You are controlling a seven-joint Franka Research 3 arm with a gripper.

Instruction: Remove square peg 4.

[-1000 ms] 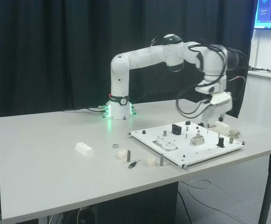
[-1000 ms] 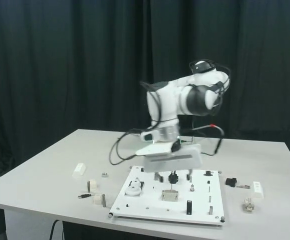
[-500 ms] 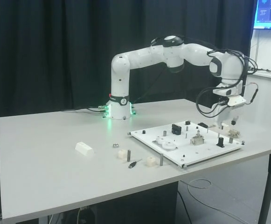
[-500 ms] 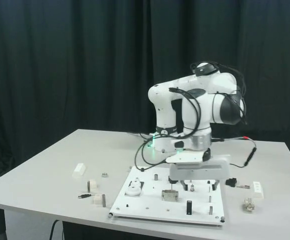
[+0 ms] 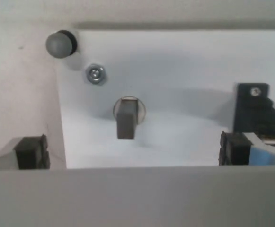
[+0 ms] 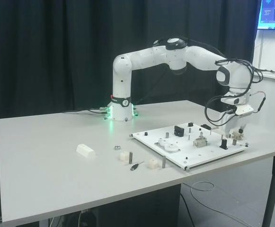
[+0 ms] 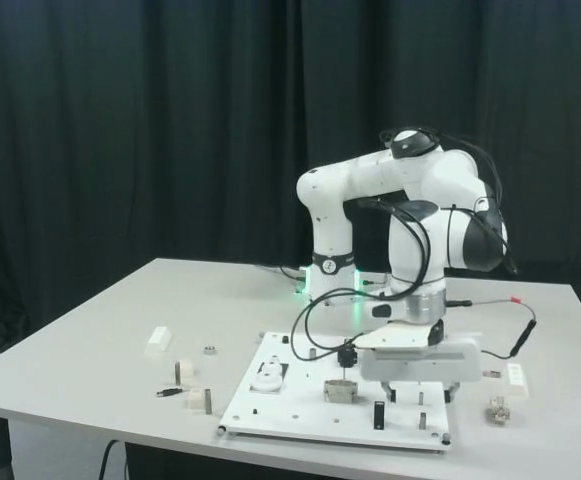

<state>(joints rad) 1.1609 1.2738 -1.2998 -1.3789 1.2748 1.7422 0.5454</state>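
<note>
I've got the hand (image 5: 132,151) poised over the white board's (image 5: 184,85) far corner on the desk (image 6: 42,156), fingers (image 5: 31,152) spread wide, square peg 4 (image 5: 126,124) upright in its socket directly below, centred between them.

One white board (image 6: 194,150) lies on one grey tabletop (image 6: 57,165). Left of the board lie three small white blocks (image 6: 85,151), perhaps two upright grey pegs (image 6: 130,157), one nut (image 6: 115,147) and one dark tool (image 6: 135,166).
</note>
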